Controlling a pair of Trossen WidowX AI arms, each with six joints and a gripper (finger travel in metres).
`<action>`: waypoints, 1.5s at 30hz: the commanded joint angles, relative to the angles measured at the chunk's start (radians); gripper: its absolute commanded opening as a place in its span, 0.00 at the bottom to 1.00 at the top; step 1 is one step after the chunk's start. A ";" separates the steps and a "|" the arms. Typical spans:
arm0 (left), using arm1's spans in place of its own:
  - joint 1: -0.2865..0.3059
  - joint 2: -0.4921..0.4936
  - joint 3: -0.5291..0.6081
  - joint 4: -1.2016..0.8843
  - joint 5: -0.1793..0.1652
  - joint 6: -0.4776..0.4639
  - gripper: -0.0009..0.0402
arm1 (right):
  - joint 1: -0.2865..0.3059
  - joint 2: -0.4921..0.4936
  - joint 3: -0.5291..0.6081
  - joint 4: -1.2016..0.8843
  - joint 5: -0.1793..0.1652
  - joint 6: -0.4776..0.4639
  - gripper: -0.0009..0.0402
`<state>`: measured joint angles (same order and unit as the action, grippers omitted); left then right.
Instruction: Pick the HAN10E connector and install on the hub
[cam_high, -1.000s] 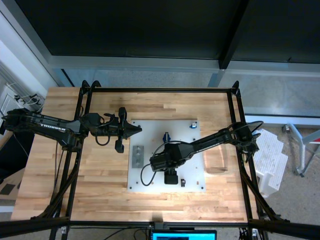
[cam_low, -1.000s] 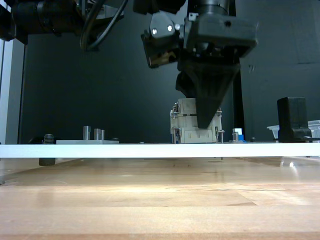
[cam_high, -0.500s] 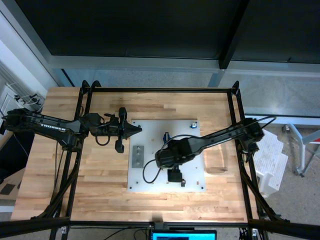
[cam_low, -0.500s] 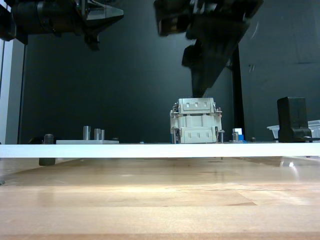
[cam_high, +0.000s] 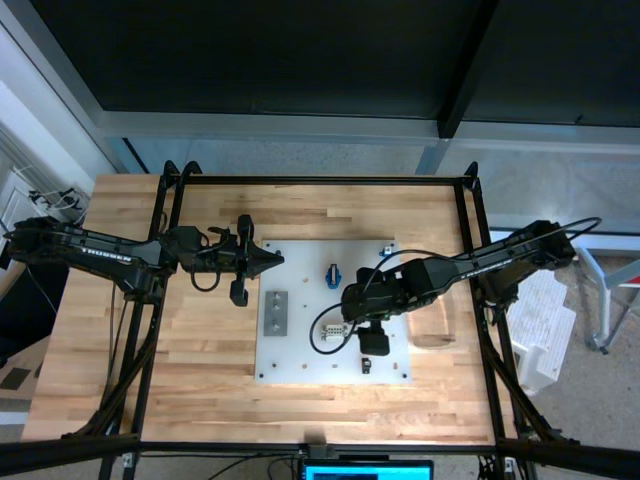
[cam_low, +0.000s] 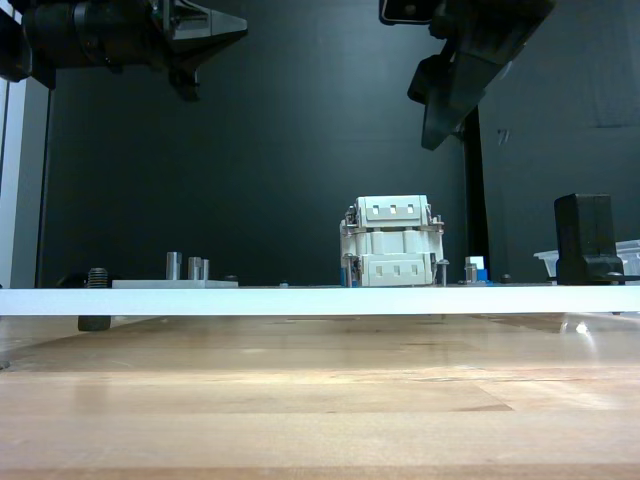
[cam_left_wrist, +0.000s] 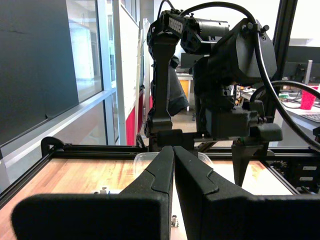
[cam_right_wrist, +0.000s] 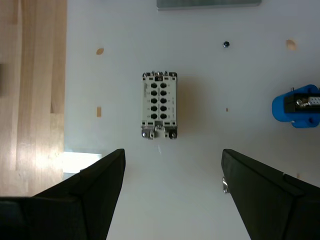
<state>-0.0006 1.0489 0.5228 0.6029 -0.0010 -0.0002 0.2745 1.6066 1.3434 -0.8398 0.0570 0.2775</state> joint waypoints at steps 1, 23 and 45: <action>0.000 0.000 0.000 0.000 0.000 0.000 0.02 | -0.002 -0.036 -0.021 0.039 0.003 -0.007 0.61; 0.000 0.000 0.000 0.000 0.000 0.000 0.02 | -0.245 -0.571 -0.625 1.055 -0.008 -0.253 0.03; 0.000 0.000 0.000 0.000 0.000 0.000 0.02 | -0.298 -0.636 -0.795 1.272 -0.042 -0.236 0.02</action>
<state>-0.0002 1.0489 0.5224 0.6029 -0.0010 -0.0002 -0.0242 0.9688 0.5484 0.4335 0.0154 0.0322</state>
